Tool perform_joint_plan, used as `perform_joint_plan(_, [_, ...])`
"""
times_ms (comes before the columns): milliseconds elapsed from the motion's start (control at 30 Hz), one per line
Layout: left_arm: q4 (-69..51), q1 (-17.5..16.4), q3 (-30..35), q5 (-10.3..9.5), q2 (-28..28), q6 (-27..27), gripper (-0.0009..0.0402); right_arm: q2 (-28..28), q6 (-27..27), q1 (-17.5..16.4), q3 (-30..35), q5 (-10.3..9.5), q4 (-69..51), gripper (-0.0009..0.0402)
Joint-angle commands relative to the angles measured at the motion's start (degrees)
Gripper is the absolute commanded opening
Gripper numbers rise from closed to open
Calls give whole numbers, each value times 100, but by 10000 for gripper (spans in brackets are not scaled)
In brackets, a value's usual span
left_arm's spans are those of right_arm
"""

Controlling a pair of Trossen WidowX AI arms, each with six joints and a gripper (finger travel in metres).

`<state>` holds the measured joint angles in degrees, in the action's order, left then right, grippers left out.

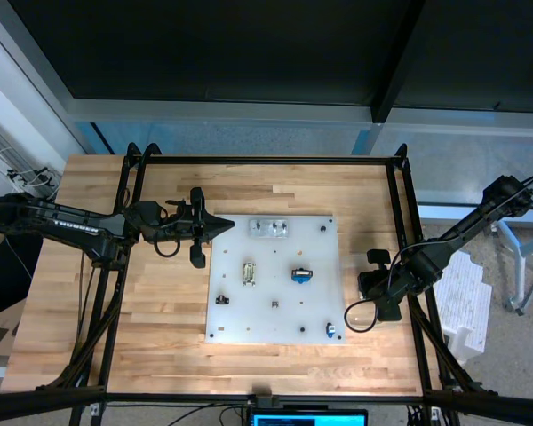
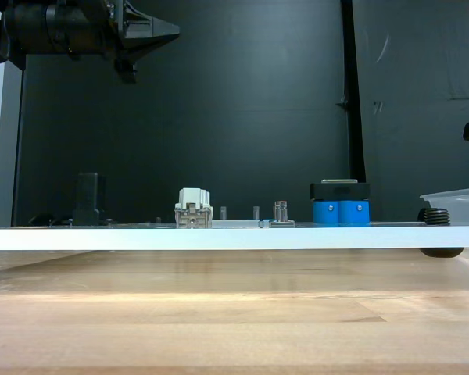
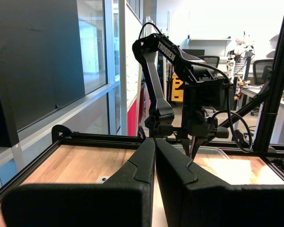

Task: Pick the RJ45 connector and install on taskboard

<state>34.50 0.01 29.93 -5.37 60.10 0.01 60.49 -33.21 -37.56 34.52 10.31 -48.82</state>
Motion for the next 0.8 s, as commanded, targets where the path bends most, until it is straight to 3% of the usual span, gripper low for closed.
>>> perform_joint_plan(33, [2,-2,2,2,0,-2,0,-2,52,0,55,9,-44,3])
perform_joint_plan(367, [0,0,2,0,0,0,0,-52,52,4,498,-9,-525,0])
perform_joint_plan(567, [2,-2,2,0,0,0,0,-50,0,7,1141,-306,-1058,0])
perform_joint_plan(800, [2,0,2,2,0,0,0,-11,-90,4,1731,-286,-1530,0])
